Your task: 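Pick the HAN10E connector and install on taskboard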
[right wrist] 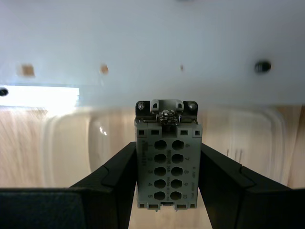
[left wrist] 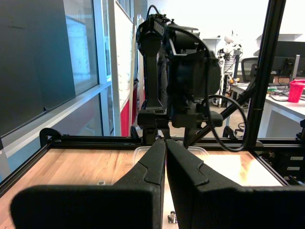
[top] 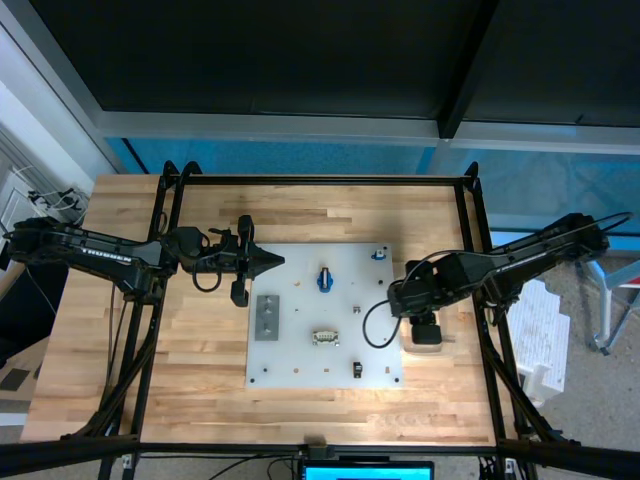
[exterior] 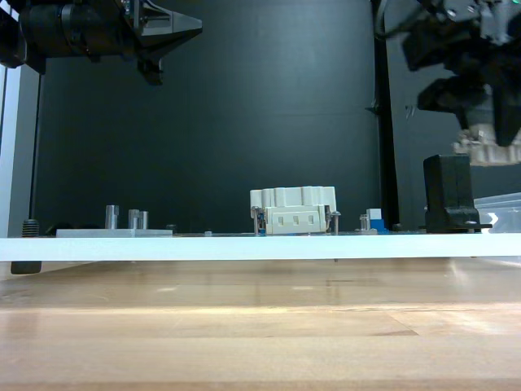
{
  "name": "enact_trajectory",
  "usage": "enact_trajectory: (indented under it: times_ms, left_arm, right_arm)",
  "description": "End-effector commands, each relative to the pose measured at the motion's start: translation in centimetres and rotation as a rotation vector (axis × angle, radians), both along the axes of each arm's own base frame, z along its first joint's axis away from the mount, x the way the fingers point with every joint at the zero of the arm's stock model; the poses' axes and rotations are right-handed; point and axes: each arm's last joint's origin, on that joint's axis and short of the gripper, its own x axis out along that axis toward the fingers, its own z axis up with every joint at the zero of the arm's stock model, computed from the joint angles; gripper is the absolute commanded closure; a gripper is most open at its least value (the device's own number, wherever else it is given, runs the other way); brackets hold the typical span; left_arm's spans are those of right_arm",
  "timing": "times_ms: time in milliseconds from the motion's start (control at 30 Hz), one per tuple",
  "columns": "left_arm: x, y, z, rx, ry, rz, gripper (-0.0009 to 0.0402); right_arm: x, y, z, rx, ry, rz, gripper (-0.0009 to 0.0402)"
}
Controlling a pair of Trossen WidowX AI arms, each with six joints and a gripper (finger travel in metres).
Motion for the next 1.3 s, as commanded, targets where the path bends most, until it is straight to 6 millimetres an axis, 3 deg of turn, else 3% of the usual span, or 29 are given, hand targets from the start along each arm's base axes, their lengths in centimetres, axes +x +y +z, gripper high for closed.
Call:
enact_trajectory:
  times_ms: [33, 767, 1300]
  left_arm:
    - [0.0, 0.0, 0.0, 0.000, 0.000, 0.000, 0.0392]
    - [0.0, 0.0, 0.0, 0.000, 0.000, 0.000, 0.0392]
    - [0.0, 0.0, 0.0, 0.000, 0.000, 0.000, 0.0392]
  right_arm:
    - [1.7, 0.5, 0.2, 0.003, 0.003, -0.019, 0.0368]
    - [13.1, 4.0, 0.8, 0.032, 0.014, -0.074, 0.0368]
    - [17.2, 4.8, -0.8, 0.025, 0.016, -0.049, 0.0368]
